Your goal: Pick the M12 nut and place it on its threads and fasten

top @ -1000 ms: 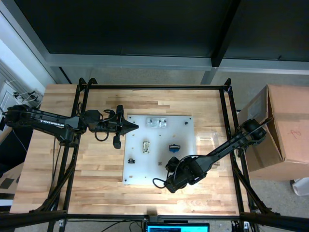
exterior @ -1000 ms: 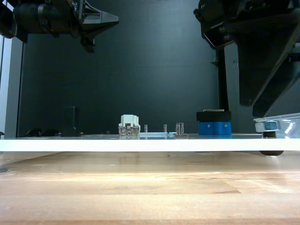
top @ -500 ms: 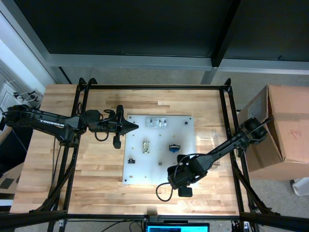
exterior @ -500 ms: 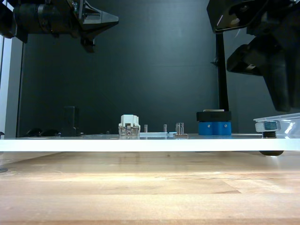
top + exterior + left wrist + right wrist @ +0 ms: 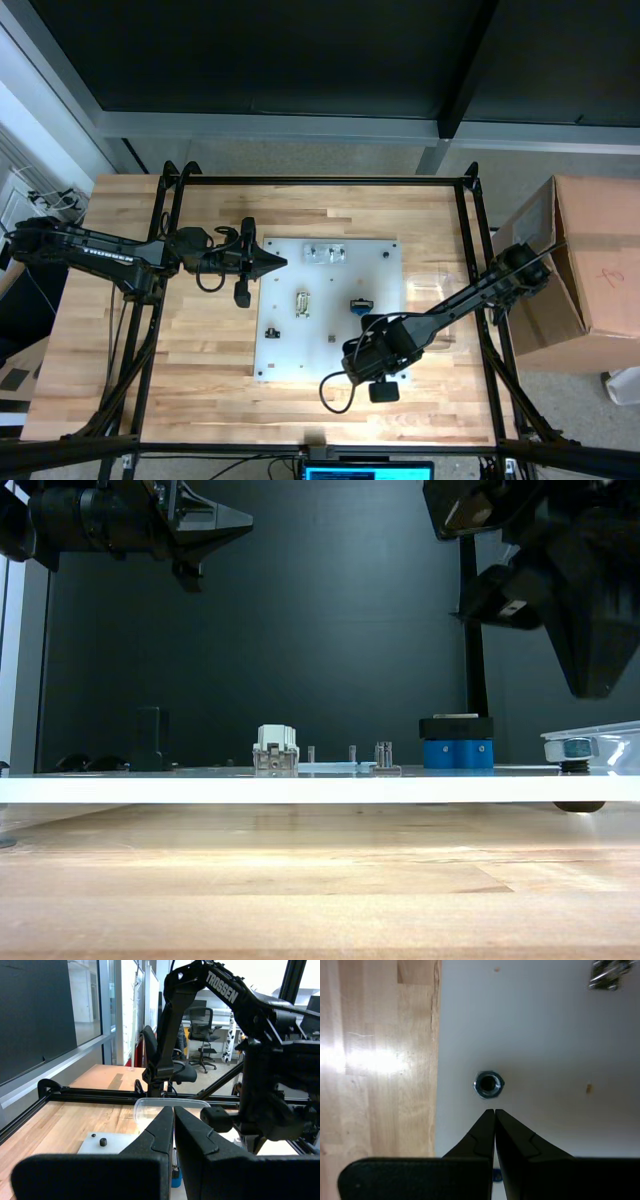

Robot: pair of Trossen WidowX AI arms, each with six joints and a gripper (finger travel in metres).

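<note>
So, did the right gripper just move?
Yes: the right gripper, shut, has risen from the M12 nut on its stud. The left gripper hangs shut by the left edge of the board.

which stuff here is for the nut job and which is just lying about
Job: M12 nut, free on its stud; right gripper, shut and empty, above it; white board.
Not part of it: left gripper, shut, raised over the board's left edge; clear tray; white connector; blue block; cardboard box.
</note>
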